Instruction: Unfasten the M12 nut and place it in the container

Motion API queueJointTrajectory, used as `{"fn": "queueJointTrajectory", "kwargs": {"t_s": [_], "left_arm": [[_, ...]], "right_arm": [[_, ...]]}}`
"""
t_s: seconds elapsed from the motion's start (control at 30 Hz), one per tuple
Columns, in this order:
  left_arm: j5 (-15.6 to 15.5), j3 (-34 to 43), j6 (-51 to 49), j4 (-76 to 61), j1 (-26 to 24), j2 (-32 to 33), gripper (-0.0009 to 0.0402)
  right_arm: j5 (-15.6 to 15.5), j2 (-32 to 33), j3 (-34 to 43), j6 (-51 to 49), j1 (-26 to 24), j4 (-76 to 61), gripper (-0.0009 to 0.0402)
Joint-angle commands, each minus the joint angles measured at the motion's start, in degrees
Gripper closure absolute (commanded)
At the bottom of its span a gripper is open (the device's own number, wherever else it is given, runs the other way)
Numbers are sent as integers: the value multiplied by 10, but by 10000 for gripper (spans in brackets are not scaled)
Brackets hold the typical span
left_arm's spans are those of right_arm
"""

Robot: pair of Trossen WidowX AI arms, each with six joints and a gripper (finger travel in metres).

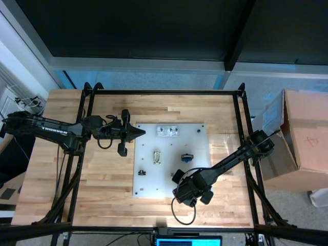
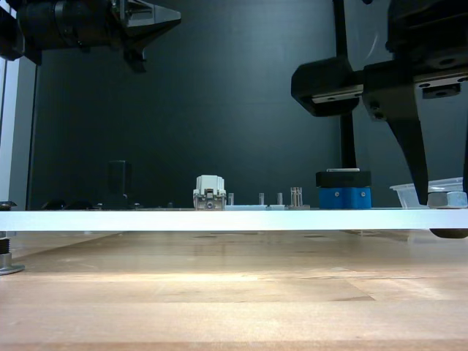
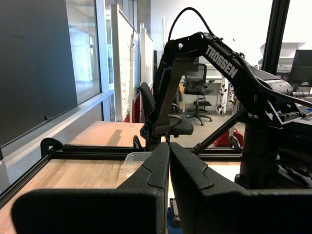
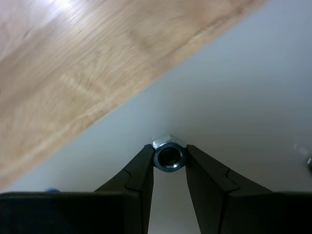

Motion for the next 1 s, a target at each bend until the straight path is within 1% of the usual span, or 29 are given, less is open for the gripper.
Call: {"fn": "queueJointTrajectory", "kwargs": {"t_s": [0.03, 0.13, 0.23, 0.47, 0.77, 0.93, 1.0], "left_arm": [[0, 0, 0, 0, 0, 0, 393], [0, 0, 0, 0, 0, 0, 393], [0, 0, 0, 0, 0, 0, 393], [0, 0, 0, 0, 0, 0, 393], [0, 0, 0, 0, 0, 0, 393], [0, 0, 0, 0, 0, 0, 393], [0, 0, 0, 0, 0, 0, 393]], "right_arm": [[0, -2, 2, -70, 0, 0, 383], [-1, -2, 2, -141, 0, 0, 378], [0, -2, 2, -204, 0, 0, 361], [-1, -2, 2, -297, 0, 1, 314], [-1, -2, 2, -303, 0, 1, 273], [-1, -2, 2, -299, 0, -1, 238], [-1, -4, 2, -280, 1, -5, 223]]}}
